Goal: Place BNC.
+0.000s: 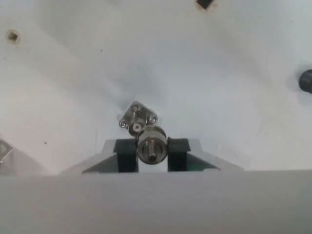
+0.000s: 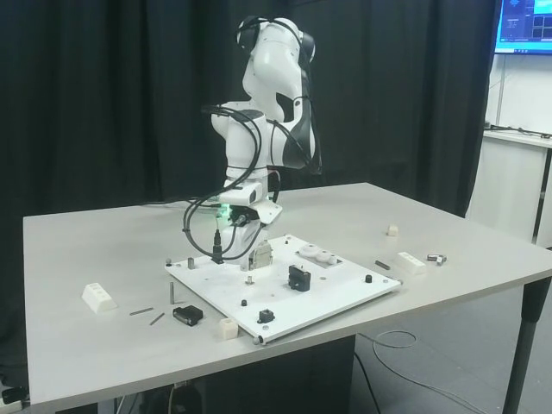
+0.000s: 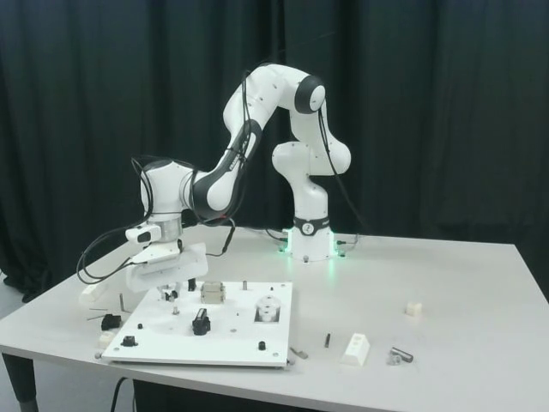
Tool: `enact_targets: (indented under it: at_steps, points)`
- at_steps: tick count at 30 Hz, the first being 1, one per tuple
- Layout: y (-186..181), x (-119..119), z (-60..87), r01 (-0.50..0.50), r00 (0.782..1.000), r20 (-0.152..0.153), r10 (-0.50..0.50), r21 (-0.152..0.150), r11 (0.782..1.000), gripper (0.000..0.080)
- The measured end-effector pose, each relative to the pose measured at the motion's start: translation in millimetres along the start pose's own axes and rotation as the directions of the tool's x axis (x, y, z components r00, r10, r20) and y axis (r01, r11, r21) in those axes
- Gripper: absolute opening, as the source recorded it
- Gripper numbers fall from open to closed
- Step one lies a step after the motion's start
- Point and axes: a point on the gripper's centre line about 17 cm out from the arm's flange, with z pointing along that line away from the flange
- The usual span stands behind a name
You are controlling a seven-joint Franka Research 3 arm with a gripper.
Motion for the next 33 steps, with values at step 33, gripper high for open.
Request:
enact_targets:
  at_steps: [33]
  points:
    - [4.6,0.4,-3.5,-0.002,1.000,-0.002,0.002,-0.009,1.000,0.0123]
